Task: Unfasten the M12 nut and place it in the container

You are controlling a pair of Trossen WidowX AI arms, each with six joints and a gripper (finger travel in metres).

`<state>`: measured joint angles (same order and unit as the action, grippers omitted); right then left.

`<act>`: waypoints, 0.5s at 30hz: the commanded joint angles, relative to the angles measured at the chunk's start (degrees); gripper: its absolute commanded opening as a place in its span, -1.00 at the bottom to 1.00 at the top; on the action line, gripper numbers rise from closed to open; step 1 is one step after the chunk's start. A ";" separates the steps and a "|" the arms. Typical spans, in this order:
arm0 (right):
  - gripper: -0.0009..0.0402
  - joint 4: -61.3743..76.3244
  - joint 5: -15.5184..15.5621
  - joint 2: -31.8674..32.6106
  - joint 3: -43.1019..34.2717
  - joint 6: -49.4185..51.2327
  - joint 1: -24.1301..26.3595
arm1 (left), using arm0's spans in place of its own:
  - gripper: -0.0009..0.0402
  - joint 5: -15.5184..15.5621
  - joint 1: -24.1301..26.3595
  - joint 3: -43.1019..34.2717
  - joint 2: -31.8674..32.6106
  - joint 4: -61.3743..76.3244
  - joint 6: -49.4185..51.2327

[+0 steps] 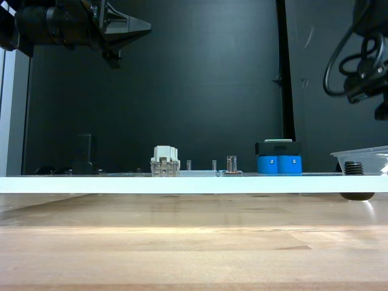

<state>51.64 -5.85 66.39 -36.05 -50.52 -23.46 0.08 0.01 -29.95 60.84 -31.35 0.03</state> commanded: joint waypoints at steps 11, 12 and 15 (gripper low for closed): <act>-0.14 -3.85 -0.04 0.83 3.17 -1.44 -0.20 | -0.96 -0.02 0.00 0.00 0.02 0.00 0.00; -0.05 -3.78 -0.02 0.81 3.15 -1.31 -0.20 | -0.96 -0.02 0.00 0.00 0.02 0.00 0.00; 0.16 -2.64 0.39 0.44 2.32 -0.79 -0.20 | -0.96 -0.02 0.00 0.00 0.02 -0.02 0.00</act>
<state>48.34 -5.78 67.11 -33.10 -51.59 -23.66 0.05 0.01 -29.93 60.84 -31.35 0.03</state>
